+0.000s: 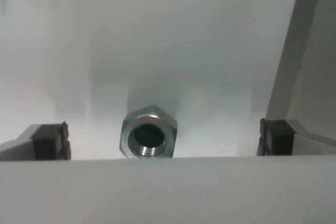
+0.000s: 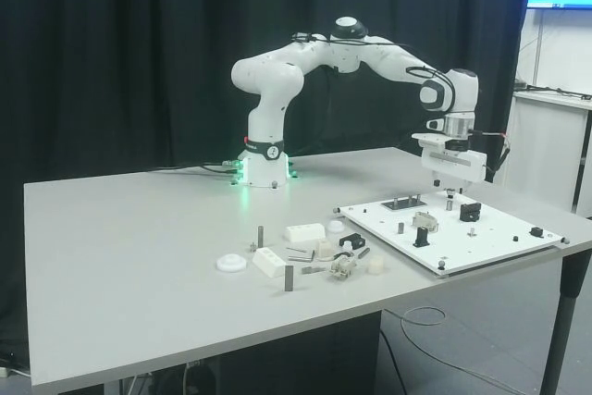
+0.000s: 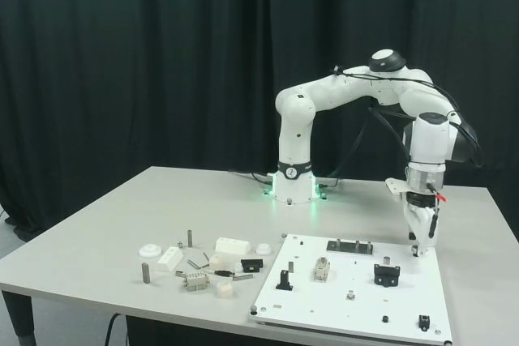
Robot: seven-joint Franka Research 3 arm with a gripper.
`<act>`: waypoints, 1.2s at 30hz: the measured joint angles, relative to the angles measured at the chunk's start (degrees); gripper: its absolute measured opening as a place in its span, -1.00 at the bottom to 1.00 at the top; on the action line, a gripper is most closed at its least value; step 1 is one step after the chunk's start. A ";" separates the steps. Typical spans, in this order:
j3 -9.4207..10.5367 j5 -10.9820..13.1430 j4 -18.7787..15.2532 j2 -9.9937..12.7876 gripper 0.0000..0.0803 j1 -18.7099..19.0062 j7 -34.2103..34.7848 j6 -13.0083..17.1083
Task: Remove bolt 4.
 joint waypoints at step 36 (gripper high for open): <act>1.10 -0.53 0.48 0.02 -0.28 -0.06 -3.60 2.77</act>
